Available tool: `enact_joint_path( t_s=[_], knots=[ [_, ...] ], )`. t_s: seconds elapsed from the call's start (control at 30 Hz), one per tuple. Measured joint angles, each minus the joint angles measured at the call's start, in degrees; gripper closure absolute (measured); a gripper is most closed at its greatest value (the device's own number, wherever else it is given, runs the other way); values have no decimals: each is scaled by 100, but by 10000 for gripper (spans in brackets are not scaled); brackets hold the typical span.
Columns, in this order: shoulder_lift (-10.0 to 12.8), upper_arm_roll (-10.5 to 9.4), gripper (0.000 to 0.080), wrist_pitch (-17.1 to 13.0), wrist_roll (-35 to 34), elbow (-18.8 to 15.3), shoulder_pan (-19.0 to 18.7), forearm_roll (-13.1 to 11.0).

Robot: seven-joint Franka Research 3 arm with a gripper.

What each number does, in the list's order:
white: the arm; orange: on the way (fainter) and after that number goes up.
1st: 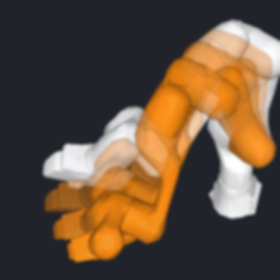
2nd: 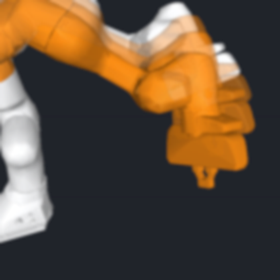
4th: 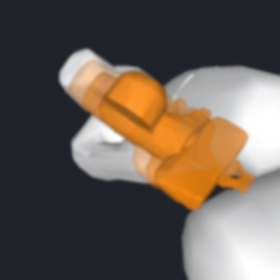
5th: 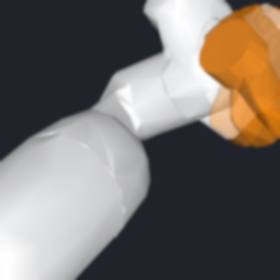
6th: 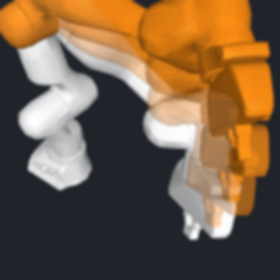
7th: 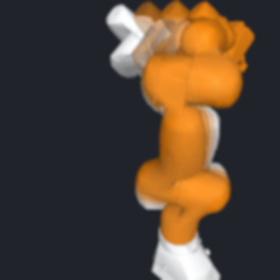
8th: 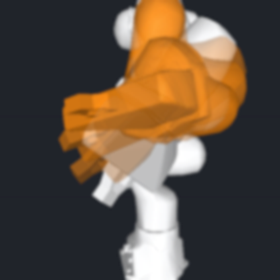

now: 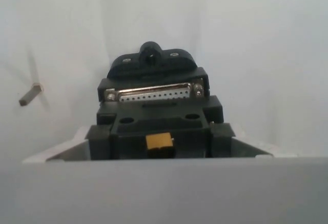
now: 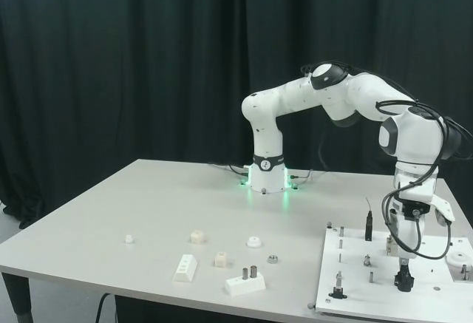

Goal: Insert D-SUB.

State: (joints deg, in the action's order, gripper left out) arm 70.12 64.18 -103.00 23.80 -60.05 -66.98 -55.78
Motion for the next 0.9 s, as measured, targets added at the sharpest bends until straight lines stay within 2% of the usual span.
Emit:
enact_joint_path(
  t_s=[0.9],
  knots=[
    [-5,-5,418,2,128,-5,-19,-20]
  ],
)
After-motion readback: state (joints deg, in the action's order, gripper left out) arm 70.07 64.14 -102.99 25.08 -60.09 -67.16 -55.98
